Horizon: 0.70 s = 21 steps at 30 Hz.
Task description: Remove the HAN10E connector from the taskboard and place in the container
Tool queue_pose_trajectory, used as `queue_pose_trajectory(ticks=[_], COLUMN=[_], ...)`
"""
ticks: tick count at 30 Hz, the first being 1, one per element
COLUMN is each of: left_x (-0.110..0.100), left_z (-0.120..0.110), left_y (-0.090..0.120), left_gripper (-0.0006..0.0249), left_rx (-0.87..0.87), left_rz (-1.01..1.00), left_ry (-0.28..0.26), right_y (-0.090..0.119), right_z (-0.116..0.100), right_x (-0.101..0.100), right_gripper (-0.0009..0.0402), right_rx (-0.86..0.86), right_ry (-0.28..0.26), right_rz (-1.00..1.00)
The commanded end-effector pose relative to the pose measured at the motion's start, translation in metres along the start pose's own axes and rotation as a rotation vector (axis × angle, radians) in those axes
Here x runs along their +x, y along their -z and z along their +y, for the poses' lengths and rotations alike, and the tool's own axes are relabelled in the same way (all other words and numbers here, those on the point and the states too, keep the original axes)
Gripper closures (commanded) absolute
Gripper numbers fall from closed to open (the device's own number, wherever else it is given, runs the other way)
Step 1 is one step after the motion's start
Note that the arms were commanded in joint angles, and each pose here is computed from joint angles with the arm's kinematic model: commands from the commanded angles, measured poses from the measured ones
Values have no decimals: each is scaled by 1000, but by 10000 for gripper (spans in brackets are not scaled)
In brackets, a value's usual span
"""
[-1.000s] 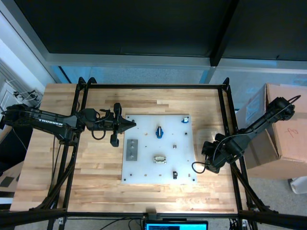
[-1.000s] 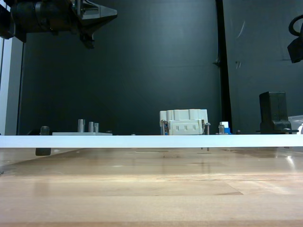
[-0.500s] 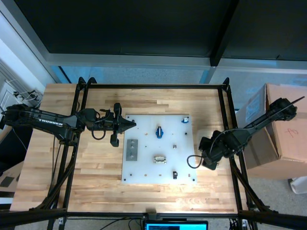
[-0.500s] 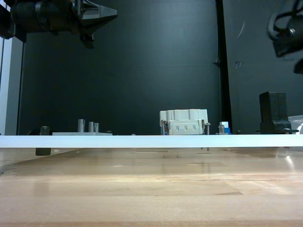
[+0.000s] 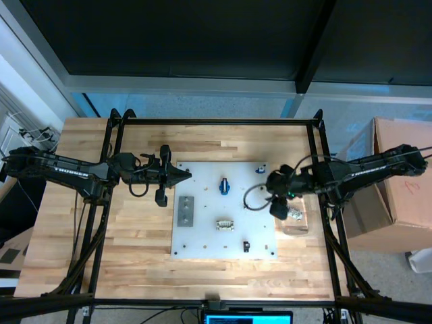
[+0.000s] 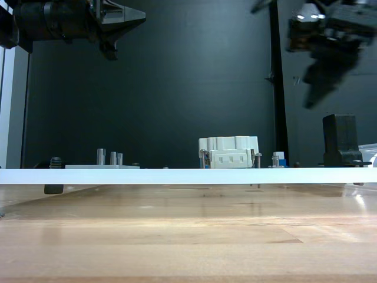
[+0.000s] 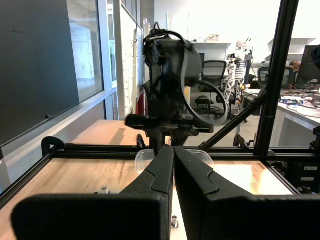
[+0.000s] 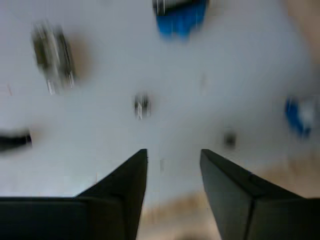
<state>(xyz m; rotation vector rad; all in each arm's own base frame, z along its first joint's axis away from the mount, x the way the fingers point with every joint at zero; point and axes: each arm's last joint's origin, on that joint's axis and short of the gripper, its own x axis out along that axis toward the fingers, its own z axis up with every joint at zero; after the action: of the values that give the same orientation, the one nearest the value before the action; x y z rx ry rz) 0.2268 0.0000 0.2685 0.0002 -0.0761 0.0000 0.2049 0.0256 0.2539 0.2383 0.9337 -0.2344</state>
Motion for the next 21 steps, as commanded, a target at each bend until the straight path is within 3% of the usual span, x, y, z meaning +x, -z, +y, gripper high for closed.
queue_pose_trajectory(ticks=[1,6,11,16,21], left_x=[0,0,0,0,0], left_z=[0,0,0,0,0], left_y=[0,0,0,0,0], left_gripper=[243,243,243,243,243], left_rx=[0,0,0,0,0], left_rz=[0,0,0,0,0], left_ry=[0,0,0,0,0], right_y=[-16,-36,-52,-65,-67], right_z=[-5,-10,-16,-17,-17], right_x=[1,0,-2,-7,-7], right_gripper=[312,395,385,392,394], right_rx=[-24,-76,-114,-167,-172], right_ry=[-20,-112,-129,-241,-278], right_rz=[-124,-280,-458,-649,-817])
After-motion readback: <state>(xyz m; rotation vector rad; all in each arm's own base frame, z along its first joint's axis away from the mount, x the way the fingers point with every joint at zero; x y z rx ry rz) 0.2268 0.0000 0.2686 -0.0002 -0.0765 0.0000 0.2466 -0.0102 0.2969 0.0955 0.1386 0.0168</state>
